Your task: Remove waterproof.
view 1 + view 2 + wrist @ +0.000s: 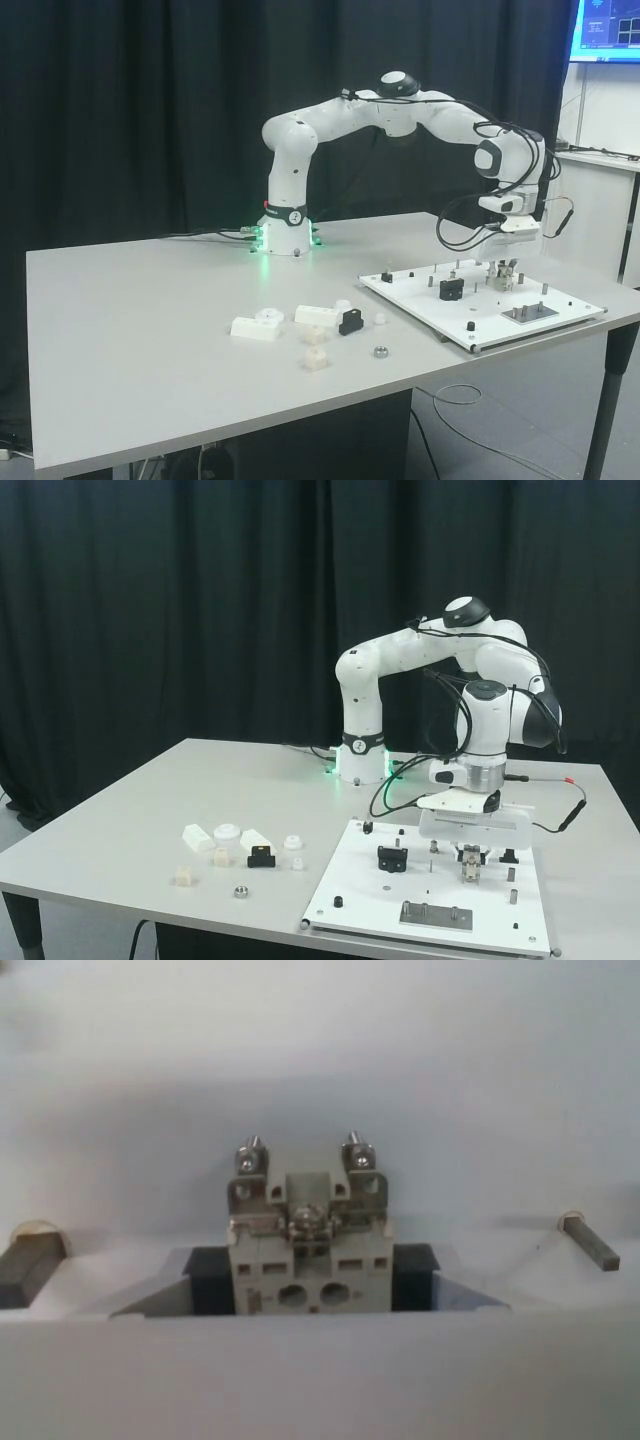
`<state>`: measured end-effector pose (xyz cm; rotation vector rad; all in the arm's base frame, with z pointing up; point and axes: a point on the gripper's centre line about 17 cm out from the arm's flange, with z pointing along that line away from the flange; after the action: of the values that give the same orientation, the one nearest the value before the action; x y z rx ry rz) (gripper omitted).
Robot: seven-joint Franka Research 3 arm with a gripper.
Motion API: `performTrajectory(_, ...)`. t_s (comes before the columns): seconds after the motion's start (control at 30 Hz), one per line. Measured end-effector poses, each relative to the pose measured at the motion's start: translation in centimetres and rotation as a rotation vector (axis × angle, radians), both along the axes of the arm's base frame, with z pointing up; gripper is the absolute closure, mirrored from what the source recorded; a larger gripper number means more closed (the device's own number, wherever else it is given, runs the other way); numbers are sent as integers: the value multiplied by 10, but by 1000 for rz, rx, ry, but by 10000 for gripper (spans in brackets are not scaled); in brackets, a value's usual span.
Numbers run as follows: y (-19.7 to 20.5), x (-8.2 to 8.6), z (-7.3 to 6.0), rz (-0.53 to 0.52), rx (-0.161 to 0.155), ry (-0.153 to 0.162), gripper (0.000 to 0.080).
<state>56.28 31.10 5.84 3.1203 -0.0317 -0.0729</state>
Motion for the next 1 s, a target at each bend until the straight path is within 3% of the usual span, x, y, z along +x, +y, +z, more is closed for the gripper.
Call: performTrajectory(1.0,0,0,3,-3,9,31,490)
